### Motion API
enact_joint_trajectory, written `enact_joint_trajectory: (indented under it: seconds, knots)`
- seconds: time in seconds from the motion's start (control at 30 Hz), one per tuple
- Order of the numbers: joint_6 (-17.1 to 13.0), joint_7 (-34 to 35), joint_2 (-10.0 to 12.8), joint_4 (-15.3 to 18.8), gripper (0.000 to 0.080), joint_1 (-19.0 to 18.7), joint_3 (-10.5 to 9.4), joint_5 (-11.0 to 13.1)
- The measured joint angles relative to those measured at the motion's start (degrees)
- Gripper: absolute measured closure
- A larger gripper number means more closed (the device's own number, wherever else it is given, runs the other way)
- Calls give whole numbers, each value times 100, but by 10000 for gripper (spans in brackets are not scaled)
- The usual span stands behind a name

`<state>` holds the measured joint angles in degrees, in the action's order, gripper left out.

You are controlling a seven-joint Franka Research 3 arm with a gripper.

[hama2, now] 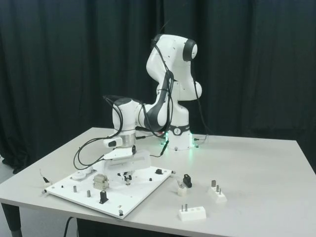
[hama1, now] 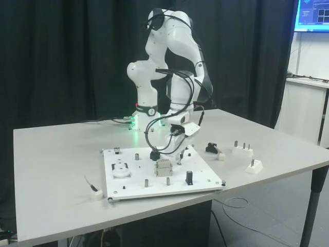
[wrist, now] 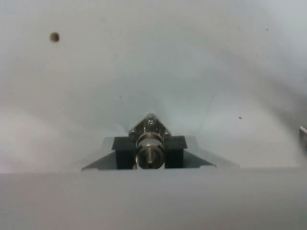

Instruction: Insert BNC.

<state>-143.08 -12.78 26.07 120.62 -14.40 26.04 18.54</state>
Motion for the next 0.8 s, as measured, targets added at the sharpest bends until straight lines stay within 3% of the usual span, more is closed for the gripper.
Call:
enact_joint_trajectory:
  seconds: [0.8]
  knots:
    - [-61, 2315, -15, 36, 682, 0, 2, 102]
